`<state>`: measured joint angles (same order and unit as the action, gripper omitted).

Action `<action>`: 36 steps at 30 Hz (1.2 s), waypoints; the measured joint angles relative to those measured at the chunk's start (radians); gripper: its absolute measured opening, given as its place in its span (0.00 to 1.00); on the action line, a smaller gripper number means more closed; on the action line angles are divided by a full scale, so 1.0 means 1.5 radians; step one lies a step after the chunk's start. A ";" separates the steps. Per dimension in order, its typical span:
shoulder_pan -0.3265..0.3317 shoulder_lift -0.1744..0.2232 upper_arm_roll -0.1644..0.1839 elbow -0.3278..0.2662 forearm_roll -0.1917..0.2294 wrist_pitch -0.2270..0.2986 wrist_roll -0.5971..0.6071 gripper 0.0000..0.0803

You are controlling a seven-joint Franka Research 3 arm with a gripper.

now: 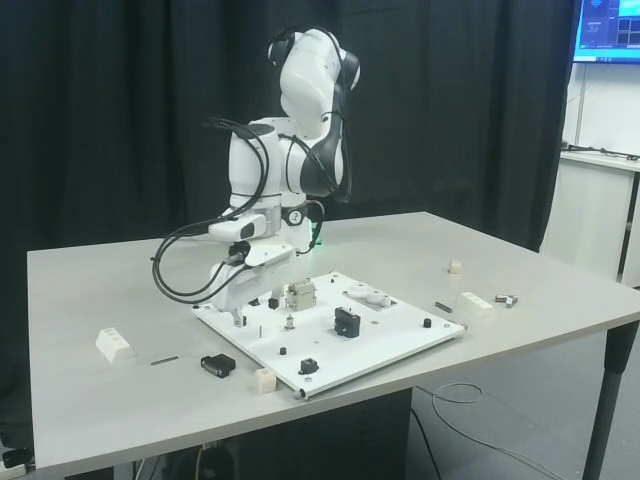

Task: Remove round peg 1.

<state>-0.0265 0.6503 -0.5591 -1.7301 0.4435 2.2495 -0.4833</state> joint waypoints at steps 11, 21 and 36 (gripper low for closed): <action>0.003 -0.006 0.000 -0.032 0.000 0.028 0.014 1.00; 0.015 -0.012 0.000 -0.067 0.000 0.073 0.014 1.00; 0.028 -0.014 0.001 -0.089 0.000 0.109 0.008 1.00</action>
